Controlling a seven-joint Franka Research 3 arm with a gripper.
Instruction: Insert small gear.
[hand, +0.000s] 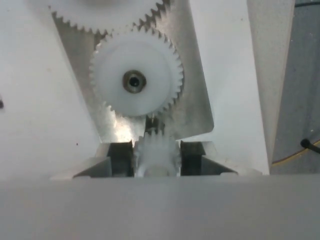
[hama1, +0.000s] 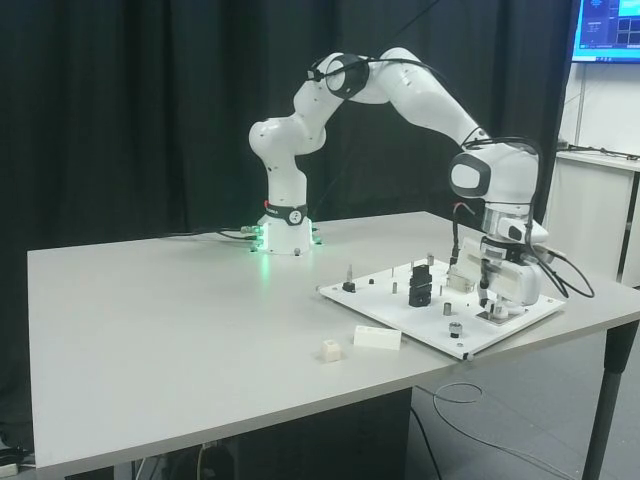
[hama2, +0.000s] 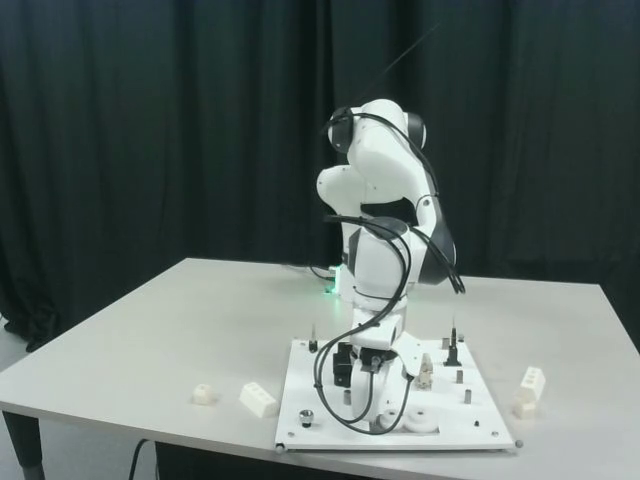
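Observation:
In the wrist view the small white gear (hand: 157, 156) sits between the two black fingers of my gripper (hand: 157, 159), which is shut on it. Just beyond it a medium white gear (hand: 135, 76) lies on its shaft on a grey metal plate (hand: 194, 102), and the small gear's teeth come up close to its rim. A large white gear (hand: 107, 11) meshes with the medium one further on. Whether the small gear is on a peg is hidden. The room views show my gripper (hama1: 490, 292) low over the white board (hama1: 385, 300), at the end nearest the table's edge.
Black fixtures (hama1: 420, 283) and thin pins (hama2: 313, 338) stand on the board. White blocks (hama1: 377, 338) (hama1: 330, 349) lie on the grey table beside it, and another block (hama2: 528, 385) lies on its other side. A black cable (hand: 310, 145) lies past the board's edge.

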